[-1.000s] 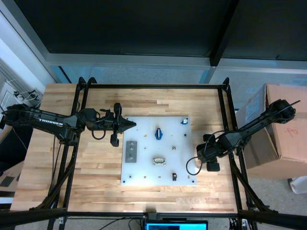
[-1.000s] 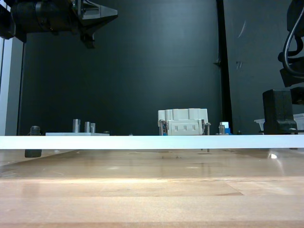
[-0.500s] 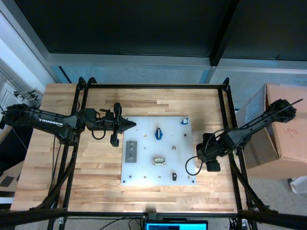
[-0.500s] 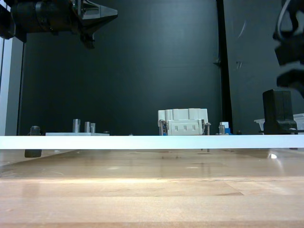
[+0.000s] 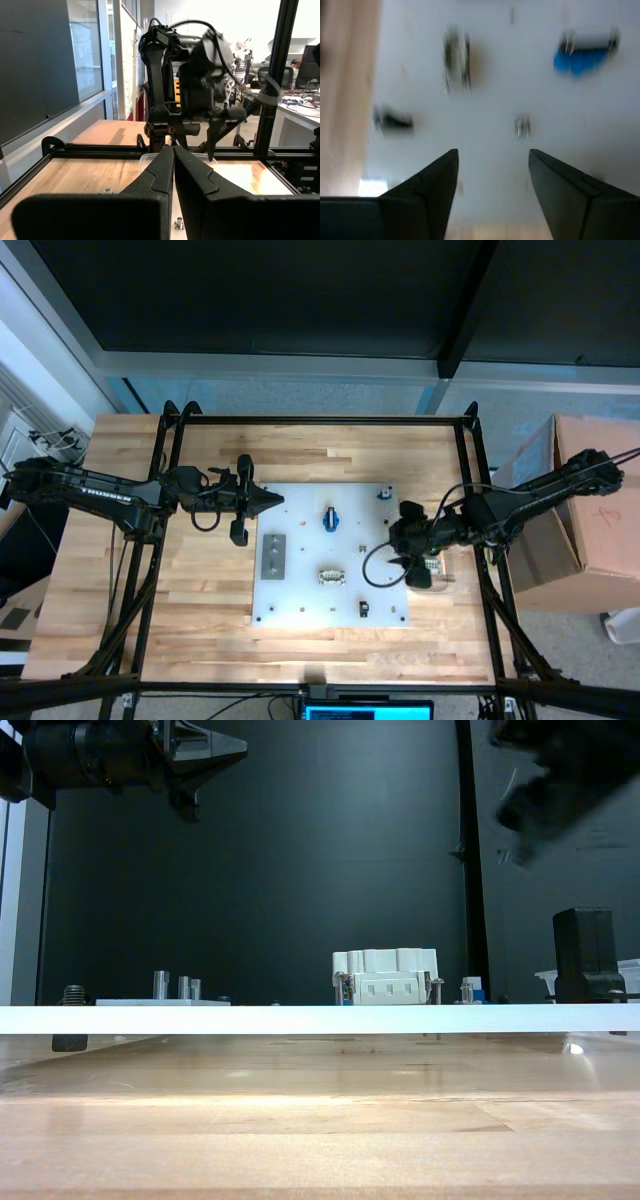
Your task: Remove the HAN10E connector from the taskboard and place in the container
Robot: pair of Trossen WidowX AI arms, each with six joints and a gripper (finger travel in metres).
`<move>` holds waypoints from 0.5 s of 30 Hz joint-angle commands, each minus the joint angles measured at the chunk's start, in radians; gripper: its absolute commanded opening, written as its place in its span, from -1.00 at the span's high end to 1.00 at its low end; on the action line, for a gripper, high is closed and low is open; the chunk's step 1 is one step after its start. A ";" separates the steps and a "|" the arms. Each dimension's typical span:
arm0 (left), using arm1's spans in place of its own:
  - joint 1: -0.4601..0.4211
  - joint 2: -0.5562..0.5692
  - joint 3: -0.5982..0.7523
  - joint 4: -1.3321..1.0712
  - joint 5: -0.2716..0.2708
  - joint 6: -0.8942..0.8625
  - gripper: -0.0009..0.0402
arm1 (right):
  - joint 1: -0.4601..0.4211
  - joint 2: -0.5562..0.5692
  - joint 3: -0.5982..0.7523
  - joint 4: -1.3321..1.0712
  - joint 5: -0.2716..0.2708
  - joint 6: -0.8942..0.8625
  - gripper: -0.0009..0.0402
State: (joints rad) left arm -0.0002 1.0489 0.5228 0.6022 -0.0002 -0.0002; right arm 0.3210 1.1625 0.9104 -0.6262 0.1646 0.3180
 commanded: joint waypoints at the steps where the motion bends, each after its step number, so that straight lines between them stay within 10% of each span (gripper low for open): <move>1: 0.000 0.000 0.000 0.000 0.000 0.000 0.96 | -0.061 -0.012 -0.025 0.130 -0.002 -0.050 0.27; 15: 0.000 0.000 0.000 0.000 0.000 0.000 0.96 | -0.238 -0.017 -0.110 0.742 -0.177 -0.174 0.92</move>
